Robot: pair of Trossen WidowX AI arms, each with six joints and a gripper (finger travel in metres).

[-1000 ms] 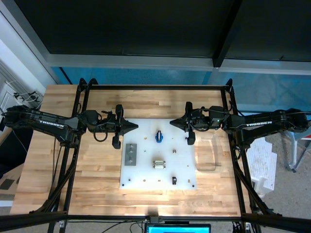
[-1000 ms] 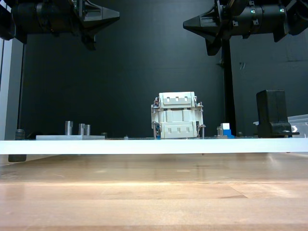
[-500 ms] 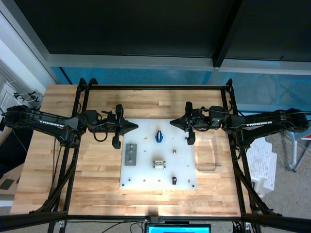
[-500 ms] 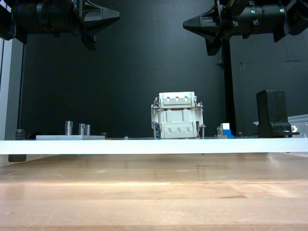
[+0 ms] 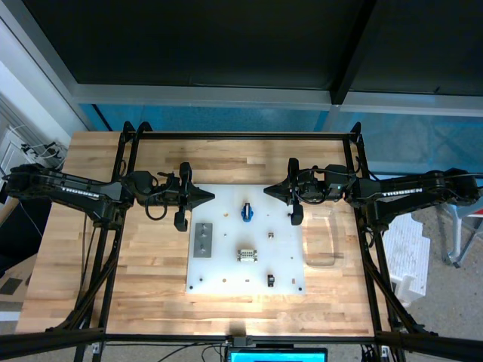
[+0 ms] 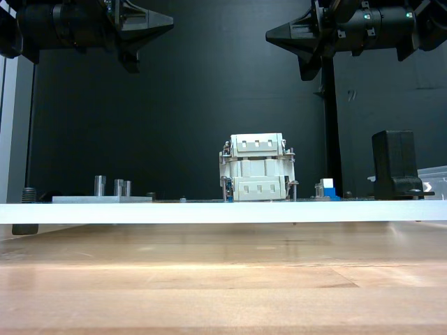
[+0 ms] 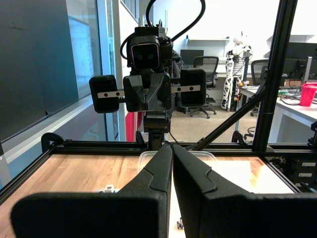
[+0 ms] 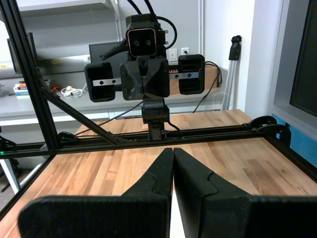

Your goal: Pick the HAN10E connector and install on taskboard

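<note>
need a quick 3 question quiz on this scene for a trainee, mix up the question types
1. True or false: the left pincer holds the HAN10E connector.
2. Multiple choice: the right pincer is A) touching the taskboard, B) raised above the taskboard's far edge, shut, C) clamped on the connector.
3. Fill in: seen from above, the grey block lies to the connector's ____.

Key
1. False. The left pincer hangs shut and empty above the board's far left corner; the connector stands on the board.
2. B
3. left
</note>
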